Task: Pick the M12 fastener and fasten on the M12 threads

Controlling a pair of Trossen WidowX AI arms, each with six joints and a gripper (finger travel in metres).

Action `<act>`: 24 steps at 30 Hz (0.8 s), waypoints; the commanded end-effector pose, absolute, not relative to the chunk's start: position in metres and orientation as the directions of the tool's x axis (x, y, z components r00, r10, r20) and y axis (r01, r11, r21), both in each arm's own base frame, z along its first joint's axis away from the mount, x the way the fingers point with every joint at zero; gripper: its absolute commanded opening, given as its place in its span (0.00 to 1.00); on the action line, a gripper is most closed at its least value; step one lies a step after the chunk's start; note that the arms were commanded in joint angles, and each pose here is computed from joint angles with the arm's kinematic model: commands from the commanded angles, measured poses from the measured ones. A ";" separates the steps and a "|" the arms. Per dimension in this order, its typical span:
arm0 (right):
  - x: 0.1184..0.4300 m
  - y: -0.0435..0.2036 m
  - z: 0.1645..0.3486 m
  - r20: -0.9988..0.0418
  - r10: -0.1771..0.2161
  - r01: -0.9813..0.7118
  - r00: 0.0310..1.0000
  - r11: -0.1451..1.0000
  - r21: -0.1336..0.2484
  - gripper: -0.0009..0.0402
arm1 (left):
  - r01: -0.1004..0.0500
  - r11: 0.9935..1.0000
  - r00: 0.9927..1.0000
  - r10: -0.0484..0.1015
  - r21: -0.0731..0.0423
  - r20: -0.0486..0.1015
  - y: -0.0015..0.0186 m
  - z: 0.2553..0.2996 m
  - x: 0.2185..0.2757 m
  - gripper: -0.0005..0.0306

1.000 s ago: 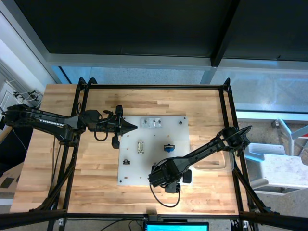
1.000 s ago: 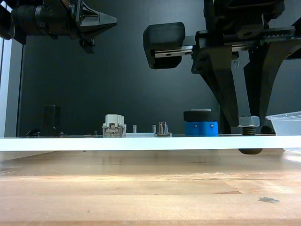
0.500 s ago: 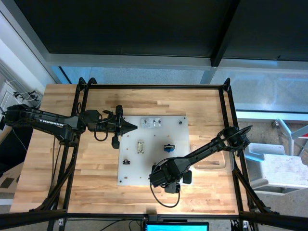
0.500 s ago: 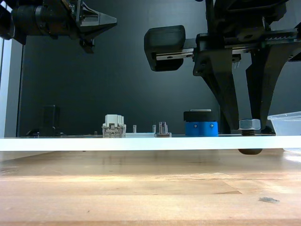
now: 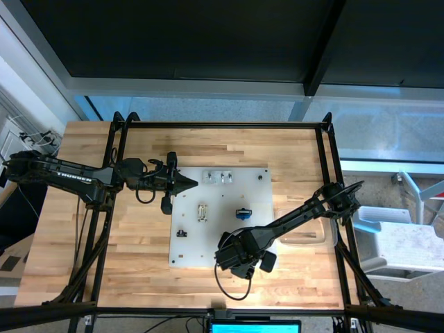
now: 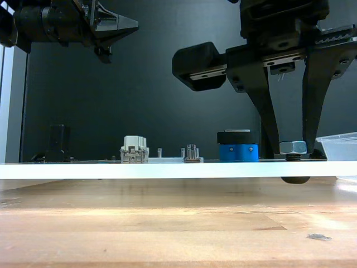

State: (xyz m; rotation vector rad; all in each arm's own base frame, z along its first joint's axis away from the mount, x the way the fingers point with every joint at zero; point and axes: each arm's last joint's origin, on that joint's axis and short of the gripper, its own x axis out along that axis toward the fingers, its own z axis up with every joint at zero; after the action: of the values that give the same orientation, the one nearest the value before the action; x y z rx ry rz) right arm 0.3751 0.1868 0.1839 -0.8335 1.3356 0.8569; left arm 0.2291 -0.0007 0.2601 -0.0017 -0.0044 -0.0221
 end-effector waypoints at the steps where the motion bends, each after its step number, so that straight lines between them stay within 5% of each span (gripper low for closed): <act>1: 0.374 0.186 0.183 -0.999 0.037 -0.834 0.030 0.551 -0.005 0.15 | 0.022 1.000 1.000 -0.022 -0.002 0.005 -0.0006 0.2602 0.2292 0.02; 11: 0.374 0.186 0.183 -0.999 0.038 -0.598 0.033 0.801 0.011 0.15 | 0.022 1.000 1.000 -0.022 -0.002 0.005 -0.0006 0.2602 0.2292 0.02; 24: 0.375 0.186 0.183 -0.999 0.038 -0.022 0.033 0.999 0.037 0.15 | 0.022 1.000 1.000 -0.022 -0.002 0.005 -0.0007 0.2602 0.2292 0.02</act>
State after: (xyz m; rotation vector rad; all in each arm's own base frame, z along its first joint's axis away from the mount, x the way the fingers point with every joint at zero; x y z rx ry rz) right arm 0.3746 0.1857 0.1837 -0.0296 1.5347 0.0898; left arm 0.2292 -0.0007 0.2602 -0.0020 -0.0047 -0.0217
